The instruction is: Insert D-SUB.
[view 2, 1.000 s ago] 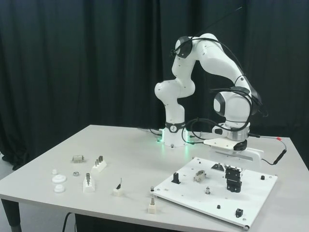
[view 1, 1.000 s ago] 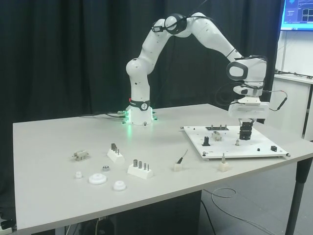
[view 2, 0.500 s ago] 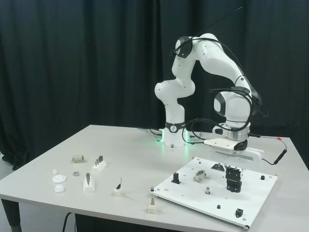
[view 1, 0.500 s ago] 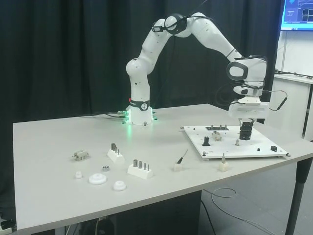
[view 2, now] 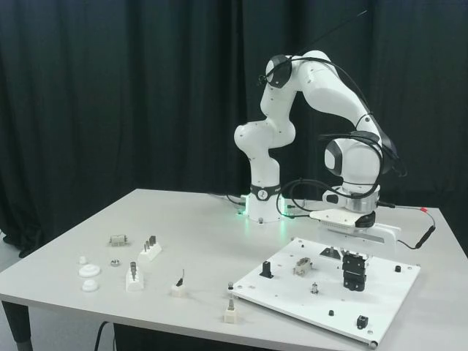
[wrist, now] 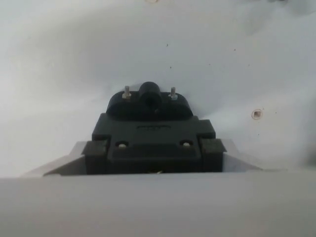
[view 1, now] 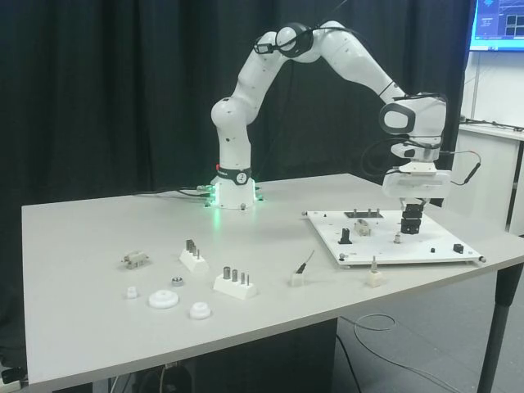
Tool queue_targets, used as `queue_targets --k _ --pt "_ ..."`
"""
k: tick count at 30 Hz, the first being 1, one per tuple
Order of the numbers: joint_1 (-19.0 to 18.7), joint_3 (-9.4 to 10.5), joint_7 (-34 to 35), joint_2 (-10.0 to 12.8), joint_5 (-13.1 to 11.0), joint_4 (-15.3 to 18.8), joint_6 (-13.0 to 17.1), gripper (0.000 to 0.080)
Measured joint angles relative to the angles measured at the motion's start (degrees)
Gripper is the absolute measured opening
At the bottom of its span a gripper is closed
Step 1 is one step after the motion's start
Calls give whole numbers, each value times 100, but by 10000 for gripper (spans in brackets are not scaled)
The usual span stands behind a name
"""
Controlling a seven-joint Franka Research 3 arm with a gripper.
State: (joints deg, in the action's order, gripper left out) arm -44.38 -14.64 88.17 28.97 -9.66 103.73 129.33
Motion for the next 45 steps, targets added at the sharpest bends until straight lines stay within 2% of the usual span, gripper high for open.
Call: queue_targets --k 45 --pt "-90 -15 24 -2 52 22 58 387"
